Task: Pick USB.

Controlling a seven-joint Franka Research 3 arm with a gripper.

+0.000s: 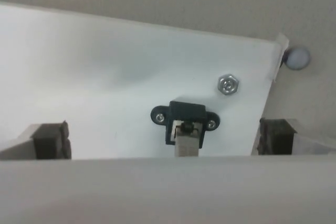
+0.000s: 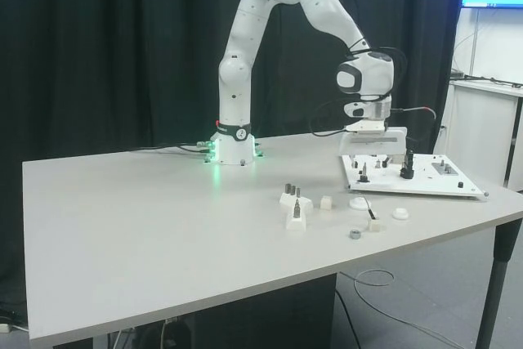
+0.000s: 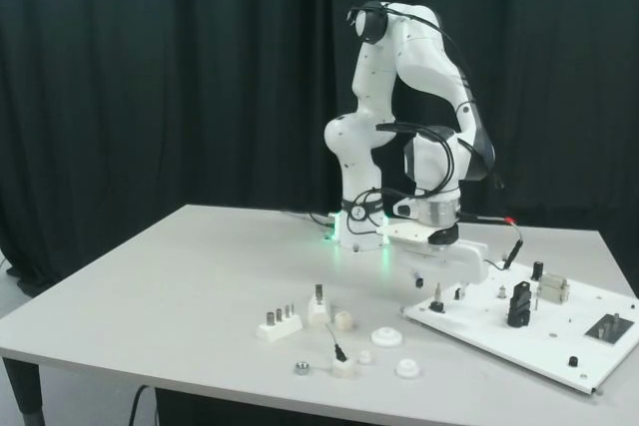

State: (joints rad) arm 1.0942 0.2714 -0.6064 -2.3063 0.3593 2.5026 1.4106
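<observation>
The USB plug point(image 1: 187, 141) is a small grey piece standing in a black socket point(image 1: 185, 119) screwed to the white board point(image 1: 94, 77). My gripper point(image 1: 164, 137) hangs just above it, open, with one black fingertip point(image 1: 51, 140) on each side and nothing between them. In the first room view the gripper point(image 2: 372, 157) hovers over the near left corner of the board point(image 2: 425, 185), above the plug point(image 2: 364, 174). From the second room view the plug point(image 3: 436, 300) stands below the gripper point(image 3: 439, 284) at the board's left end.
A hex nut point(image 1: 228, 84) sits on the board beside the socket. A taller black fixture point(image 3: 518, 304) and other small parts stand further along the board. Loose white blocks with pins point(image 2: 293, 206) and discs point(image 2: 360, 203) lie on the grey table point(image 2: 147, 218).
</observation>
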